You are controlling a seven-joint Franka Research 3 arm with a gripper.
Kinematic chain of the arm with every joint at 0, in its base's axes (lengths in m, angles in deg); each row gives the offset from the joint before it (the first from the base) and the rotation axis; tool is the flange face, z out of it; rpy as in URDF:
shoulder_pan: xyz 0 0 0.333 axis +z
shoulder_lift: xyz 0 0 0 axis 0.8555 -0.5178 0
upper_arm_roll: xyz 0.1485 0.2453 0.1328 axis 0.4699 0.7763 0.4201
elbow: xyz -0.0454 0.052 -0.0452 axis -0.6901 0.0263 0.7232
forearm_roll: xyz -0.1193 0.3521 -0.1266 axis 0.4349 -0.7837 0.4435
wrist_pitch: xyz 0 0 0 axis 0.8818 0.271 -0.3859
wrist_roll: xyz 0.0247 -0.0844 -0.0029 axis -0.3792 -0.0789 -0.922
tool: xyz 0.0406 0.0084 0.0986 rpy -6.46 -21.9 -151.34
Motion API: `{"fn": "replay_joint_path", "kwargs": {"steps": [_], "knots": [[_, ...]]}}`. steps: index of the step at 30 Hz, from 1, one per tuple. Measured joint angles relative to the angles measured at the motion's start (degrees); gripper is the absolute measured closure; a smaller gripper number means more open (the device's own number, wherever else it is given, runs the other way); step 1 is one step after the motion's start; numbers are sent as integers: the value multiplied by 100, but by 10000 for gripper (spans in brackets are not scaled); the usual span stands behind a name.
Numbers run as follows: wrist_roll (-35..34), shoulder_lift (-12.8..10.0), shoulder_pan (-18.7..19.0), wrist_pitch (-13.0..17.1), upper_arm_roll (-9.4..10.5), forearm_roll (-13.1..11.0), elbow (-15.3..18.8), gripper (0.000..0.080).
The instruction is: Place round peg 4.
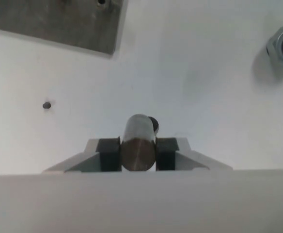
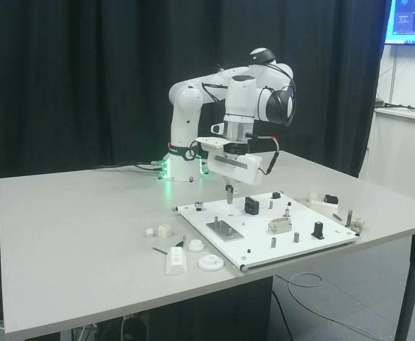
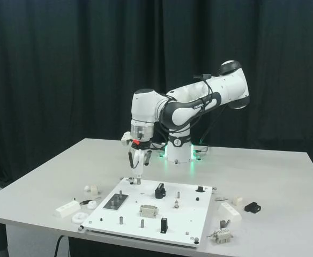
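While gripper: the black two-finger gripper (image 1: 138, 154) squeezes the short grey round metal peg (image 1: 138, 141).
Peg: upright, pointing down.
Hole: small black hole (image 1: 153, 124) peeks at 1 o'clock, just beside the peg, in the white board (image 1: 204, 97).

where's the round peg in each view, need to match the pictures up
Wrist view: the round peg is clamped between the gripper fingers, above the white board.
First room view: the peg hangs under the gripper, over the board's far edge.
Second room view: the peg hangs under the gripper, over the board's far left corner.
Shared landmark: the grey plate on the board, also at and.
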Motion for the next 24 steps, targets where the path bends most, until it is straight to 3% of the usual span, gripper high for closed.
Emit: {"fn": "replay_joint_path", "kwargs": {"steps": [11, 24], "knots": [[158, -1, -29, 421, 90, 9, 6, 654], [827, -1, -304, 958, 106, 110, 68, 654]]}}
